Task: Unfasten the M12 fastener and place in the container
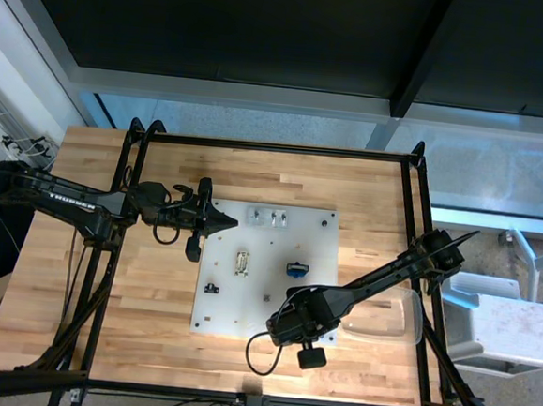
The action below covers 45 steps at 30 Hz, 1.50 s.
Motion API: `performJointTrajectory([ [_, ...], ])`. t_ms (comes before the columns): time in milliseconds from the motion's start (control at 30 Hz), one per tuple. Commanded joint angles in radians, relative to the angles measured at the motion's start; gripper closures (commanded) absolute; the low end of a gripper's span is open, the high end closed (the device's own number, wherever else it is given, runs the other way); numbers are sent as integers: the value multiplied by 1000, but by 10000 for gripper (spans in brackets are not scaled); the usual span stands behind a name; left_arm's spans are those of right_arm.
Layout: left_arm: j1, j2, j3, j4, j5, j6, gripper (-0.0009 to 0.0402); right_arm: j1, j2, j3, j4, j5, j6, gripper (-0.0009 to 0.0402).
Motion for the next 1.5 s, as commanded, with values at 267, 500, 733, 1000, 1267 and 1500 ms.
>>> performJointTrajectory([
  [267, 0, 0, 0, 0, 0, 0, 393, -17, 2, -32, 34, 2, 22, 393],
  [500, 0, 0, 0, 0, 0, 0, 393, -22, 2, -33, 12, 64, 26, 393],
  [733, 0, 0, 0, 0, 0, 0, 393, -21, -10, -16, -90, 320, 139, 393],
  [1000, 0, 1, 0, -1, 0, 0, 393, -19, -19, 8, -90, 196, 164, 393],
  [1267, 0, 1, 0, -1, 0, 0, 393, -8, -31, 37, -46, -45, 180, 393],
  [1500, 0, 0, 0, 0, 0, 0, 393, 2, 5, 28, -31, -39, 181, 393],
])
